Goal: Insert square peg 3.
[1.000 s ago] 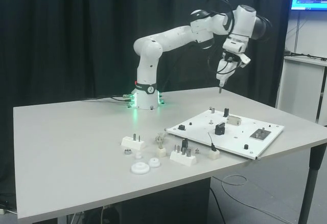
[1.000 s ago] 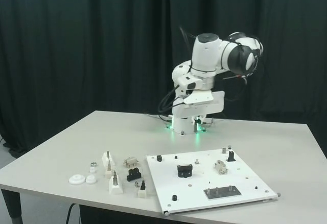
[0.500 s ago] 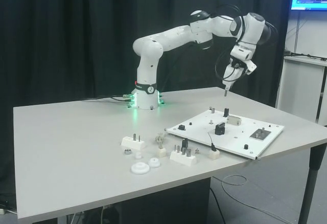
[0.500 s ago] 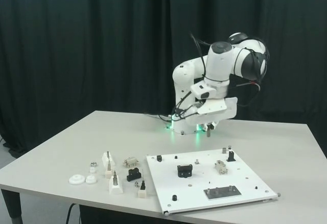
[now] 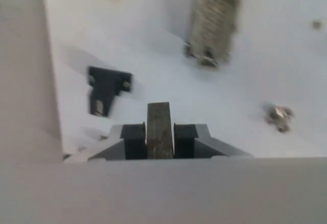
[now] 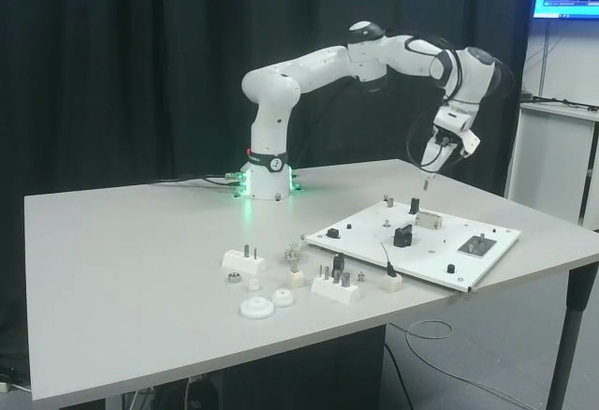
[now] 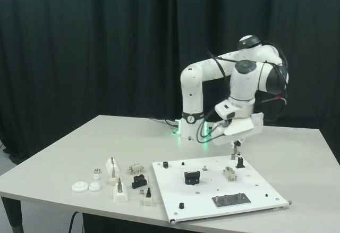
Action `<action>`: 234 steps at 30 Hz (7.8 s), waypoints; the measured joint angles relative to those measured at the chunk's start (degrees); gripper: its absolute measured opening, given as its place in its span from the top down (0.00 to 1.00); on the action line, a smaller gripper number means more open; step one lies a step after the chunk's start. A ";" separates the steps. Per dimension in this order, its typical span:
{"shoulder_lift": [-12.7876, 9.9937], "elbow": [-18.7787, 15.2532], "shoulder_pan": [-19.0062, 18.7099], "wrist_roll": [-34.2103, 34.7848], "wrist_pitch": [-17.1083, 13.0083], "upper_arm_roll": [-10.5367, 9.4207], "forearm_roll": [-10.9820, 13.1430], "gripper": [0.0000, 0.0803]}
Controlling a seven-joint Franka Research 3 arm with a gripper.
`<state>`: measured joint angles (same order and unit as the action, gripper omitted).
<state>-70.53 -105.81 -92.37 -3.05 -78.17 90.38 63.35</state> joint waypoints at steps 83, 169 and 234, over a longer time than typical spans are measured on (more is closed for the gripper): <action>-0.05 -5.25 -8.03 12.95 -19.43 -8.44 2.46 0.86; 0.36 -5.92 -8.61 13.89 -22.44 -10.34 3.21 0.86; 0.65 -7.39 -10.66 15.23 -23.63 -10.60 1.11 0.86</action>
<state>-69.87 -113.20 -103.04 12.18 -101.79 79.78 64.46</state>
